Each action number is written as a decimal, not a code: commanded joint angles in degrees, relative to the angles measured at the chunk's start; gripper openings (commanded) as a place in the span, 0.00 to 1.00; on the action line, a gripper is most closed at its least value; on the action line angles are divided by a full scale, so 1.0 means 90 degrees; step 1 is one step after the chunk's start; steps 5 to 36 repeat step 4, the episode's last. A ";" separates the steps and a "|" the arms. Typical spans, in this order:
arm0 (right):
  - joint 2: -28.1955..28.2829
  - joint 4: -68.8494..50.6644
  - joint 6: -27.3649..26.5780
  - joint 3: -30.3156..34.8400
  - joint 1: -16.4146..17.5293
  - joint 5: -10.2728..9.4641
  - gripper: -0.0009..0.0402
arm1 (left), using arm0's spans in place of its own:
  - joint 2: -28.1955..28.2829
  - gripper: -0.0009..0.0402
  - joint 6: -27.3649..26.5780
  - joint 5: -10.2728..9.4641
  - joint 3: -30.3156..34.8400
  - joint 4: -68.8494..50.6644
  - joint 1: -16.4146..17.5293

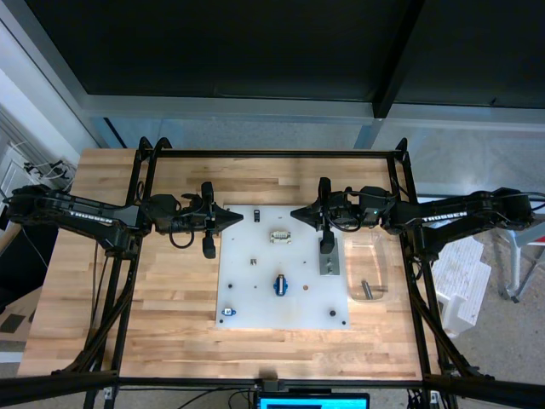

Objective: Remove the 16mm cylinder and place in the container

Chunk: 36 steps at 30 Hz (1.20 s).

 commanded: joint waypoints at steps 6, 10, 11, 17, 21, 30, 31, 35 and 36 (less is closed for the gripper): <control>-0.0002 -0.0005 -0.0053 0.0010 0.0005 0.0017 0.02 | 0.0000 0.02 0.0000 0.0002 0.0002 0.0000 0.0002; -0.0002 -0.0005 -0.0053 0.0010 0.0005 0.0017 0.02 | 0.0000 0.02 0.0000 0.0002 0.0002 0.0000 0.0002; -0.0002 -0.0005 -0.0053 0.0010 0.0005 0.0017 0.02 | 0.0000 0.02 0.0000 0.0002 0.0002 0.0000 0.0002; -0.0002 -0.0005 -0.0053 0.0010 0.0005 0.0017 0.02 | 0.0000 0.02 0.0000 0.0002 0.0002 0.0000 0.0002; -0.0002 -0.0005 -0.0053 0.0010 0.0005 0.0017 0.02 | 0.0000 0.02 0.0000 0.0002 0.0002 0.0000 0.0002; -0.0002 -0.0005 -0.0053 0.0010 0.0005 0.0017 0.02 | 0.0000 0.02 0.0000 0.0002 0.0002 0.0000 0.0002; -0.0002 -0.0005 -0.0053 0.0010 0.0005 0.0017 0.02 | 0.0000 0.02 0.0000 0.0002 0.0002 0.0000 0.0002; -0.0002 -0.0005 -0.0053 0.0010 0.0005 0.0017 0.02 | 0.0000 0.02 0.0000 0.0002 0.0002 0.0000 0.0002; -0.0002 -0.0005 -0.0053 0.0010 0.0005 0.0017 0.02 | 0.0000 0.02 0.0000 0.0002 0.0002 0.0000 0.0002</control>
